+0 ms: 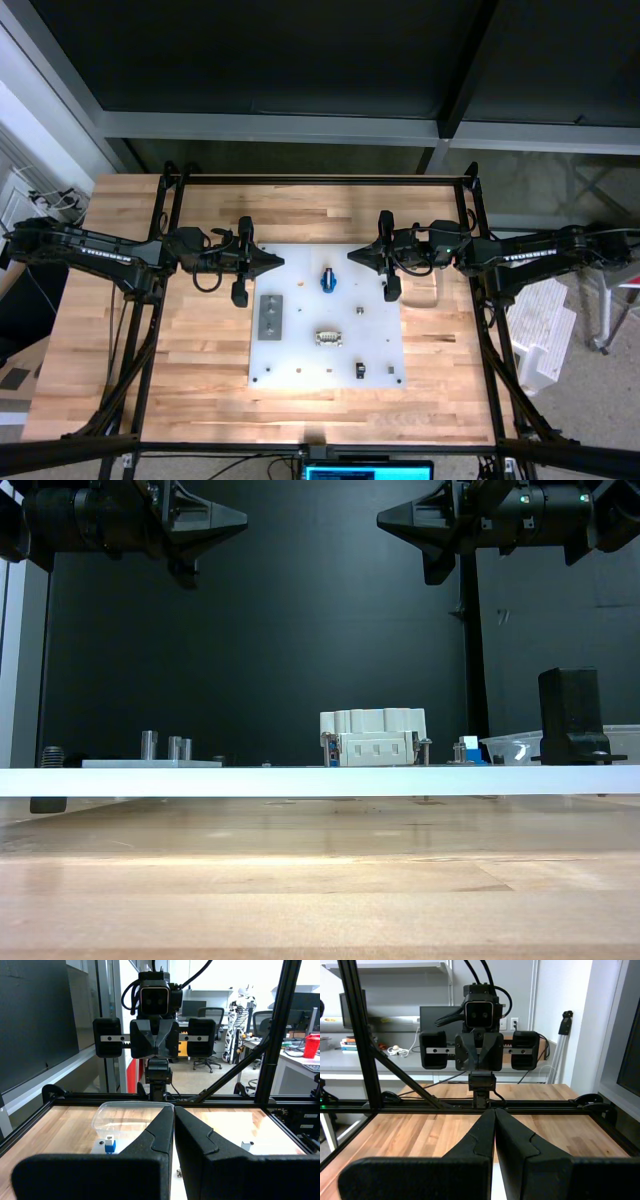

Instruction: Pick the 16mm bar and install on taskboard

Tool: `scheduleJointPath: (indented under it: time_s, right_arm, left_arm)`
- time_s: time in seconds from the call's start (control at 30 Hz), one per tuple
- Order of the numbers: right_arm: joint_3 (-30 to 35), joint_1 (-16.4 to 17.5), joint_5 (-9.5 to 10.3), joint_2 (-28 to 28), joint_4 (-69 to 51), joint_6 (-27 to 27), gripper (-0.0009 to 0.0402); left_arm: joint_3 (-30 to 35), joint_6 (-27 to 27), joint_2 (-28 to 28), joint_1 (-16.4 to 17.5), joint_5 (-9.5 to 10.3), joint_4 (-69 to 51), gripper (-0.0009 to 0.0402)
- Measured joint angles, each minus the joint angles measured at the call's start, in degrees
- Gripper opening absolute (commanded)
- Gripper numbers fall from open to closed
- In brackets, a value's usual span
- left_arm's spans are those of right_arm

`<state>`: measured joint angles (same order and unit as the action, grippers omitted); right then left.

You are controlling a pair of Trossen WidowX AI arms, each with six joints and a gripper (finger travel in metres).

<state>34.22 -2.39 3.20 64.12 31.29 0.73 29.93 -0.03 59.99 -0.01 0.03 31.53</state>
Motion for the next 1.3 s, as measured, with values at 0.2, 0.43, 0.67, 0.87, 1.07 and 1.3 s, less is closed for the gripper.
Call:
scheduleJointPath:
  time_s: [0.2, 0.43, 0.67, 0.87, 1.07, 1.3]
  right_arm:
    - [-0.04, 0.0, -0.04, 0.0, -0.02, -0.02, 0.0]
    - [-0.07, 0.0, -0.09, 0.0, 0.26, -0.02, 0.0]
    - [-0.81, 0.0, -0.13, 0.2, 1.09, 0.39, 0.0]
    - [-0.81, 0.02, -0.11, 0.2, 1.16, 0.39, 0.0]
    - [-0.81, 0.02, -0.13, 0.2, 1.16, 0.2, 0.0]
    - [-0.81, 0.02, -0.13, 0.2, 1.11, 0.02, 0.0]
  left_arm:
    - [0.02, 0.02, 0.0, 0.0, 0.0, 0.0, 0.0]
    - [0.0, 0.02, 0.0, 0.0, 0.0, 0.0, 0.0]
    - [0.02, 0.0, 0.0, 0.0, 0.0, 0.0, 0.0]
    - [0.02, 0.02, 0.0, 0.0, 0.0, 0.0, 0.0]
    - [0.02, 0.02, 0.0, 0.0, 0.0, 0.0, 0.0]
    - [0.0, 0.0, 0.0, 0.0, 0.0, 0.0, 0.0]
